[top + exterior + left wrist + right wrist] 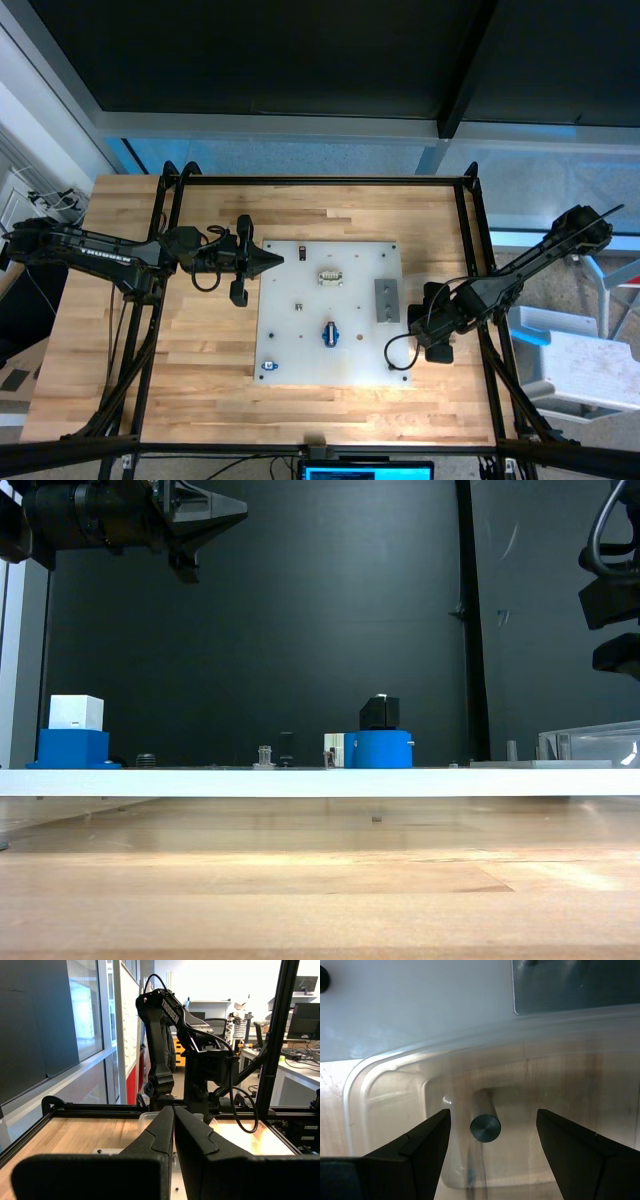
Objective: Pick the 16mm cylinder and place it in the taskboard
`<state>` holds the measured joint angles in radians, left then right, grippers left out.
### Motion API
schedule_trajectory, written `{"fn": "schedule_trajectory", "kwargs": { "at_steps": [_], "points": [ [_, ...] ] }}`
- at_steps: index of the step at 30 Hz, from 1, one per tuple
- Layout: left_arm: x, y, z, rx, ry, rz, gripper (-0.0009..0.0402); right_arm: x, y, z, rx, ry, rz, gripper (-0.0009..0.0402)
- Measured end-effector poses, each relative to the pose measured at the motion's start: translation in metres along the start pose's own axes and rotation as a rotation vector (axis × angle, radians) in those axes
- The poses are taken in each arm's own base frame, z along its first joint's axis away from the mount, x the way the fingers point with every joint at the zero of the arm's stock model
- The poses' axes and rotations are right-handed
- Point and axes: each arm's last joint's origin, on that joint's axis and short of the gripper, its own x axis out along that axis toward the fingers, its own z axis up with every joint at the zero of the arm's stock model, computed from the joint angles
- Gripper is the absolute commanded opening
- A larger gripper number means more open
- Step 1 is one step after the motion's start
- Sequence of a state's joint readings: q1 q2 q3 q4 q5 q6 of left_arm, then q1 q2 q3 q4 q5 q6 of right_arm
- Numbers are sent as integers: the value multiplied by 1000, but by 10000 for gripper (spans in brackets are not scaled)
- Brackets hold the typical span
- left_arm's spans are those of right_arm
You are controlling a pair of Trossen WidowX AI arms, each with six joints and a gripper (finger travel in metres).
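A dark metal cylinder (484, 1120) lies in a clear plastic tray (380, 1085), seen in the right wrist view. My right gripper (492, 1114) hangs open above it, one finger on each side and neither touching it. In the high view the right gripper (432, 335) points down just off the right edge of the white taskboard (300, 330). My left gripper (275, 259) is shut with nothing in it, and is held in the air at the board's left edge, pointing inward. Its closed fingers (165, 1130) show in the left wrist view.
The board carries a grey block (387, 299), a blue fitting (329, 334), a small blue fitting at its near left corner (267, 366) and small connectors (329, 274). A black frame (470, 230) borders the wooden table. The clear tray (600, 742) stands low at the right.
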<state>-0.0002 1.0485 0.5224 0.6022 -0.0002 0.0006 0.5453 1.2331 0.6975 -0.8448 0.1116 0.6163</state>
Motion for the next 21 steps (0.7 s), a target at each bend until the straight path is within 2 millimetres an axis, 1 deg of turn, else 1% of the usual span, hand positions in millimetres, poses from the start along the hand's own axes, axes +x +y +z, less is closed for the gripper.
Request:
{"fn": "schedule_trajectory", "kwargs": {
  "at_steps": [4,17,21],
  "points": [
    [0,0,0,0,0,0,0,4,0,-1,1,-2,2,240],
    [0,0,0,0,0,0,0,8,-1,-3,4,-1,1,240],
    [0,0,0,0,0,0,0,8,-1,-2,7,-6,4,228]
  ]
}}
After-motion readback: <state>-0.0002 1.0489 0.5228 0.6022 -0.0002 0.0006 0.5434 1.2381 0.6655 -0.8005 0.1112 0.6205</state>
